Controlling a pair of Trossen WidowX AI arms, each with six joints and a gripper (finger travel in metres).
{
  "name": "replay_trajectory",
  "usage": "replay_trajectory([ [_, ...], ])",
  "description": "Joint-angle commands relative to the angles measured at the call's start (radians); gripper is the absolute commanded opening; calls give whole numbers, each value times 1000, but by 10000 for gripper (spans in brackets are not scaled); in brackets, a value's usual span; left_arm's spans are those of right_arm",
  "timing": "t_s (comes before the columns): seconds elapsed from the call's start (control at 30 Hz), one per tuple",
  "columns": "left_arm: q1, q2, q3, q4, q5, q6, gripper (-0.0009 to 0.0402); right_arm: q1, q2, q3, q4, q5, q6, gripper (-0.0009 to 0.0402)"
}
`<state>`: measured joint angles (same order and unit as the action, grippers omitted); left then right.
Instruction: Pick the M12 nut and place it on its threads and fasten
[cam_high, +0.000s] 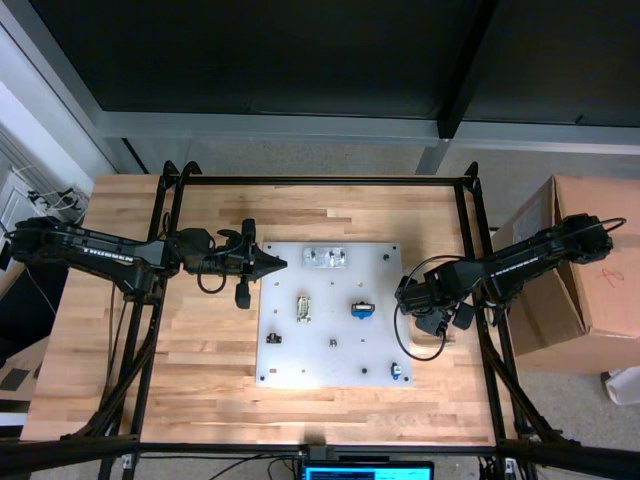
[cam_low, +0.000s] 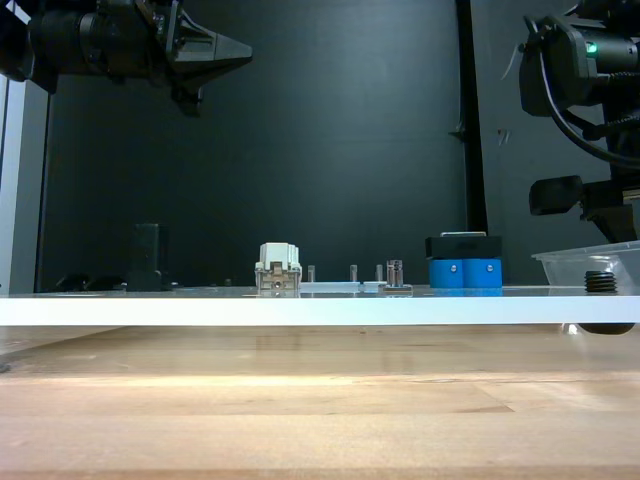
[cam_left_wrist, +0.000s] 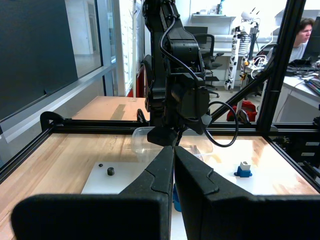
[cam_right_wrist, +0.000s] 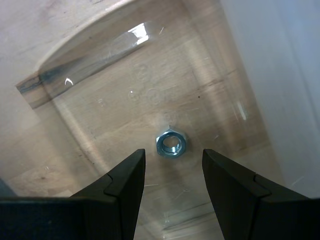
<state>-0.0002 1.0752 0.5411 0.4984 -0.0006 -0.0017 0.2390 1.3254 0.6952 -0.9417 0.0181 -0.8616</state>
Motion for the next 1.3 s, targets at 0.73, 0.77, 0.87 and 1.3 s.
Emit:
replay_trajectory([
  [0.73, 0, 0, 0, 0, 0, 0, 0, 3, 58, -40, 84, -2, 0, 156],
  [0.77, 0, 0, 0, 0, 0, 0, 0, 3, 58, -40, 84, -2, 0, 154],
  [0.87, 0, 0, 0, 0, 0, 0, 0, 3, 58, -40, 87, -2, 0, 145],
  [1.3, 0, 0, 0, 0, 0, 0, 0, 3, 58, -54, 110, -14, 0, 104],
])
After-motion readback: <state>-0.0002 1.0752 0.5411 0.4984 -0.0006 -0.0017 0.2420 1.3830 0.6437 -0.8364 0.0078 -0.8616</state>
